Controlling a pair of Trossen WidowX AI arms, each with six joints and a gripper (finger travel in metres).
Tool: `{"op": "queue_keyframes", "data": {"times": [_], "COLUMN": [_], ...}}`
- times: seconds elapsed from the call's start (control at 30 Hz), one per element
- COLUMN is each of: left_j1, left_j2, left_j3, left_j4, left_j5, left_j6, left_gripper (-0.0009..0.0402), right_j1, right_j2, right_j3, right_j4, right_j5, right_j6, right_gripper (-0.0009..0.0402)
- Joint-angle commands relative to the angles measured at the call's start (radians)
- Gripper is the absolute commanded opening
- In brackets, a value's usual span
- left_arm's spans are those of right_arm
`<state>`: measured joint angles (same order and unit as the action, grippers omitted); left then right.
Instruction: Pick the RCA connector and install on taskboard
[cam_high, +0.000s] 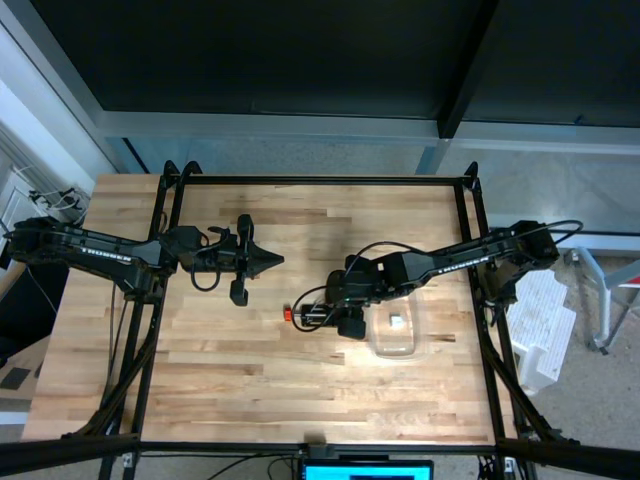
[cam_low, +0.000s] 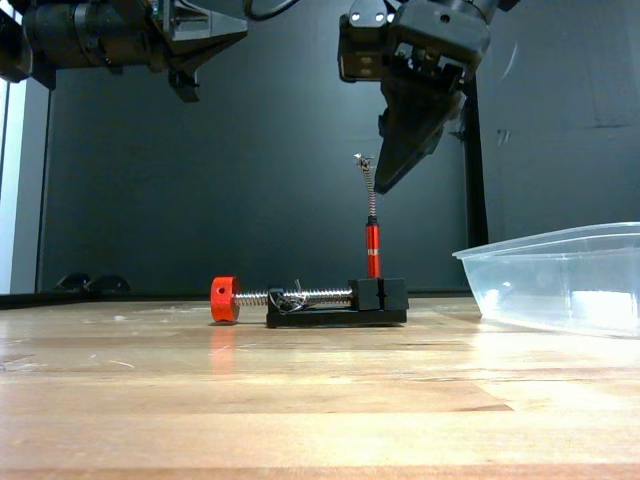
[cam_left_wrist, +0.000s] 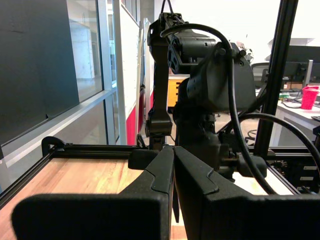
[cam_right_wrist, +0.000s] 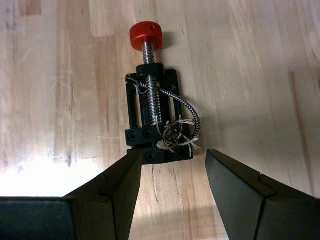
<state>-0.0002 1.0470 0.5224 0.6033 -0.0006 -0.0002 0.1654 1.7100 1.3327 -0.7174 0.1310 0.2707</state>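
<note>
**Surface.** Butcher-block wooden table, pale planks, bounded by a black metal frame. A lit screen sits at the near edge.

**Room.** Dark wall panels behind the table; grey floor to the right.

**Taskboard**. Lies flat near the table's middle, its red knob pointing toward the left arm. A silvery screw runs along the top, with a braided lead looped over it.

**RCA connector**. As far as can be told, seated upright on the taskboard's block end, with frayed strands at its top.

**Clear plastic tray**. Just right of the taskboard, apart from it. It holds a small white square piece.

**Right gripper**. Hangs above the taskboard's block end, fingers spread and holding nothing.

**Left gripper**. Raised, well left of the taskboard, fingers pressed together on nothing.

**Open room.** Bare planks on the near half and along the far edge.
</note>
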Motion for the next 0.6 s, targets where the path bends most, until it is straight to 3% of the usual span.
{"op": "queue_keyframes", "data": {"times": [0.03, 0.37, 0.6], "left_j1": [0.0, 0.0, 0.0], "left_j2": [0.0, 0.0, 0.0], "left_j3": [0.0, 0.0, 0.0], "left_j4": [0.0, 0.0, 0.0], "left_j5": [0.0, 0.0, 0.0], "left_j6": [0.0, 0.0, 0.0], "left_gripper": [0.0, 0.0, 0.0], "right_j1": [0.001, 0.01, 0.013], "right_j2": [-0.003, -0.026, -0.158], "right_j3": [0.001, -0.01, -0.112], "right_j4": [-0.014, -0.033, -0.002], "right_j5": [0.0, 0.0, 0.0], "right_j6": [-0.003, 0.0, -0.003], "right_gripper": [0.0178, 0.0177, 0.017]}}
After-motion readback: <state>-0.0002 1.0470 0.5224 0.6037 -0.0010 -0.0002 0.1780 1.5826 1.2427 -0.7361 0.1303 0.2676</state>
